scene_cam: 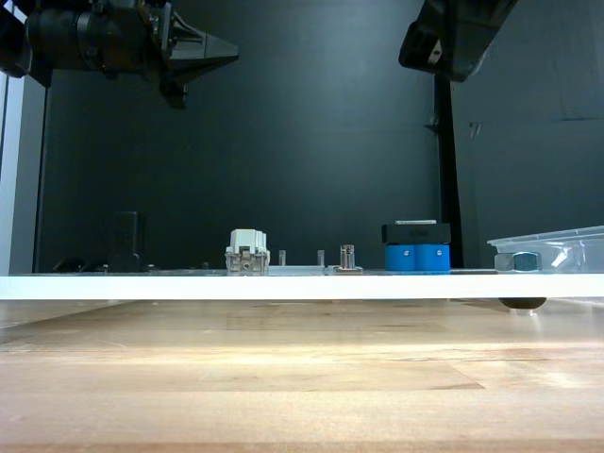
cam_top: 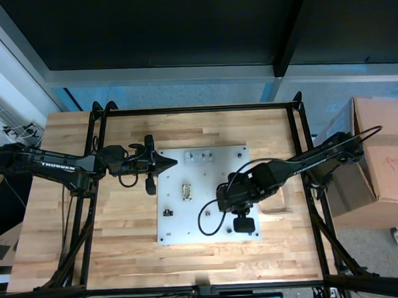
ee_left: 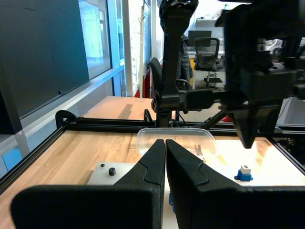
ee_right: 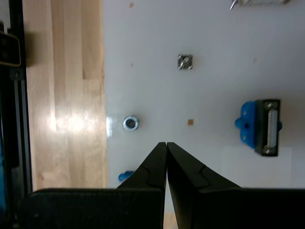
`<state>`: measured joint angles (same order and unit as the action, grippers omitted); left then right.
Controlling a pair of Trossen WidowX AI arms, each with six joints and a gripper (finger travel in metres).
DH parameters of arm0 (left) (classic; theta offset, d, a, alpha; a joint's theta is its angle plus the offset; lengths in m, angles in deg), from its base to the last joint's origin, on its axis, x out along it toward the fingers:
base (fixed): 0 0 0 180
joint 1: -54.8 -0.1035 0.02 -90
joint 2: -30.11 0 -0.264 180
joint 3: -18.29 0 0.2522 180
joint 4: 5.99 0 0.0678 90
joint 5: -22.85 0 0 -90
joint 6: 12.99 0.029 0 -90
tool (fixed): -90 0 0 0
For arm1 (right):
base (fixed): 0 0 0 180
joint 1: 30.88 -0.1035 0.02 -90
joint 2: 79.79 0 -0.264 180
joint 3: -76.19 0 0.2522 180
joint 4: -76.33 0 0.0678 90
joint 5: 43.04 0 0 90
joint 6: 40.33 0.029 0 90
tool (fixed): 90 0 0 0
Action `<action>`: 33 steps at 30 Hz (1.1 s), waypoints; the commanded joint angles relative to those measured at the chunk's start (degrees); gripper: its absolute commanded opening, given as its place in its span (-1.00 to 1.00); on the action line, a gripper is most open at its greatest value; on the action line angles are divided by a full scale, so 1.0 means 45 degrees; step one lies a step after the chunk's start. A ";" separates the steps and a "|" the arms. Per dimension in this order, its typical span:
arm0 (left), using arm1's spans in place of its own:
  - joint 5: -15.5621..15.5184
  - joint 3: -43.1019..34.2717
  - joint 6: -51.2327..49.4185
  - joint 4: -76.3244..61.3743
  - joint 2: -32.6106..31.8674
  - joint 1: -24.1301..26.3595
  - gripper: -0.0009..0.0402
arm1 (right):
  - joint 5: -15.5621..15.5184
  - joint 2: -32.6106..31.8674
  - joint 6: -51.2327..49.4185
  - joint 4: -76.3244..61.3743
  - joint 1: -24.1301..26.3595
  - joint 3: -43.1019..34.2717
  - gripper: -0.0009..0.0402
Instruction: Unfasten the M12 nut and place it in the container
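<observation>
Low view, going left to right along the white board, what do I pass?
Black block → white connector → silver post → blue block → M12 nut on its stud, before the clear tray. Above: left gripper left, right gripper right, both shut.

Left gripper hovered high over white board, at its far left edge; level, pointing right, fingers pressed together. Right gripper hung above board's near right part, pointing straight down, fingers together.

Left fingers and right fingers are black. Board is white, nut silver, connector mount blue. Bench is pale wood with plank stripes, tray clear.
</observation>
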<state>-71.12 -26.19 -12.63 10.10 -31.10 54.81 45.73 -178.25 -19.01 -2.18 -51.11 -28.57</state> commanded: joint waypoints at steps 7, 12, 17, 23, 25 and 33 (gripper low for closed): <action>0.0005 0.0005 0.0000 0.0000 0.0000 0.0000 -0.96 | 0.0034 -0.0758 0.5008 -0.0908 -0.0413 -0.0976 -0.96; 0.0000 0.0005 0.0000 0.0000 0.0000 0.0000 -0.96 | 0.0078 -0.1224 0.6518 -0.0850 -0.0520 -0.0991 -0.96; 0.0005 0.0000 0.0000 0.0000 0.0000 0.0000 -0.96 | 0.0015 -0.1855 0.7509 -0.0296 -0.0602 -0.1030 -0.92; 0.0005 0.0005 0.0000 0.0005 0.0000 0.0000 -0.96 | 0.0024 -0.2725 0.7567 0.0087 -0.0806 -0.1025 -0.72; 0.0005 0.0005 0.0000 0.0005 0.0000 0.0000 -0.96 | 0.0034 -0.3002 0.7825 0.0092 -0.0850 -0.1025 -0.61; 0.0005 0.0005 0.0000 0.0005 0.0000 0.0000 -0.96 | 0.0044 -0.3886 0.8835 0.0243 -0.0889 -0.0908 -0.15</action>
<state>-71.12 -26.19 -12.65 10.12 -31.10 54.81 45.92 -195.21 20.62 -1.48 -55.05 -32.79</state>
